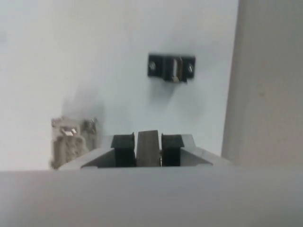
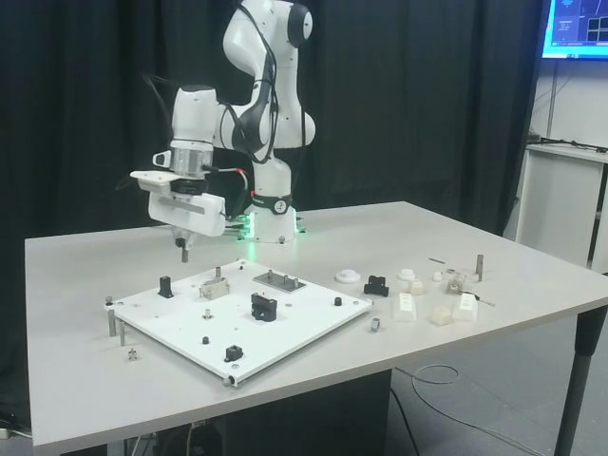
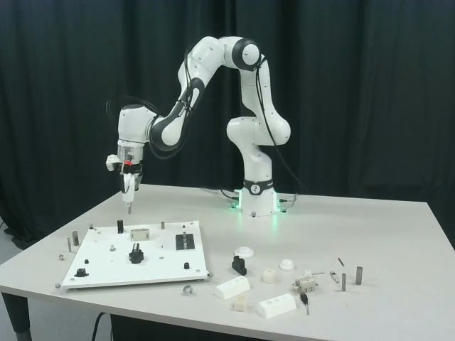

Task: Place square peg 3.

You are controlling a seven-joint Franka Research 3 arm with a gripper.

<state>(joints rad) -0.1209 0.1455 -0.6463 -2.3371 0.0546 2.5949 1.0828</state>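
Observation:
My gripper (image 1: 148, 142) is shut on a grey square peg (image 1: 148, 153) held upright between its black pads (image 1: 123, 149). From the room the gripper (image 2: 183, 239) hangs over the far left corner of the white board (image 2: 285, 328), with the peg (image 2: 184, 253) pointing down and well above the surface. On the board, just nearer than the peg, stands a small black holder (image 2: 166, 285), which the wrist view shows as a black holder (image 1: 171, 67) with a metal slot. The second room view has the gripper (image 3: 129, 192) above the board's (image 3: 99, 273) back edge.
A grey connector block (image 2: 217, 285) and a black clamp (image 2: 263, 306) stand on the board. Loose white blocks (image 2: 407, 306), a black part (image 2: 376, 284) and an upright peg (image 2: 480, 266) lie to its right. Two grey posts (image 2: 112, 323) stand left of it.

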